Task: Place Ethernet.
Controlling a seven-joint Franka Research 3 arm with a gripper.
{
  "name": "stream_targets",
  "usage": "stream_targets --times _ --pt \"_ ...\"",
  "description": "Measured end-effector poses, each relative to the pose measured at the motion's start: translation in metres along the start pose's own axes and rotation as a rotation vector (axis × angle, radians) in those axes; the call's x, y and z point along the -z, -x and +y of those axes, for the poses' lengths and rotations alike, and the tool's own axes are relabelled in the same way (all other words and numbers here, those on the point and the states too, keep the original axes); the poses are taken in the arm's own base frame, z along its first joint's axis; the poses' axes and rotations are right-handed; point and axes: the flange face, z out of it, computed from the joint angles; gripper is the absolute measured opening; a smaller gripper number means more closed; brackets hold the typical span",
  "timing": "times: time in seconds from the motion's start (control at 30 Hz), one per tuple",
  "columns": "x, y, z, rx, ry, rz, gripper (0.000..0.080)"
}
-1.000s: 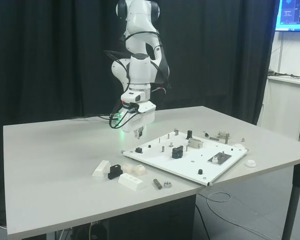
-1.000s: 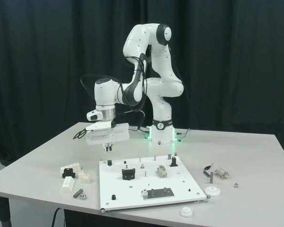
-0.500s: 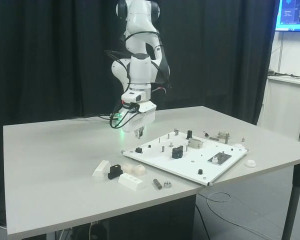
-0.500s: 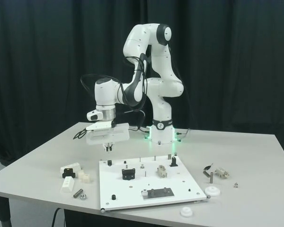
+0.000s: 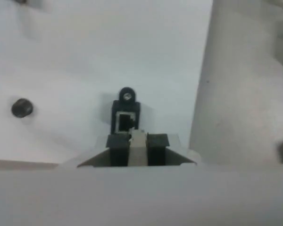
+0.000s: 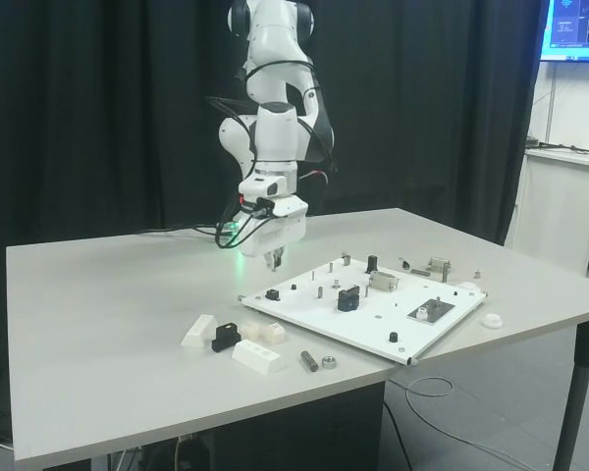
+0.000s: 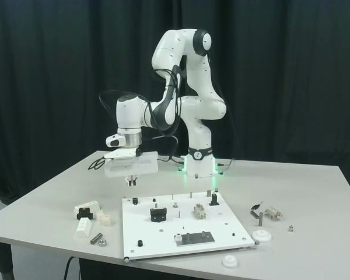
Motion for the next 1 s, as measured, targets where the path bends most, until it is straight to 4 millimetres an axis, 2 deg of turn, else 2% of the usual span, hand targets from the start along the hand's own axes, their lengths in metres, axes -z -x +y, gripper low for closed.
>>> stream_targets --times 0.37,1.0 --pt "0.008 -0.012 0.019 -0.032 0.019 0.069 0.0077" --pt "0.008 -0.042 0.063 -0.035 0.072 0.138 0.0077"
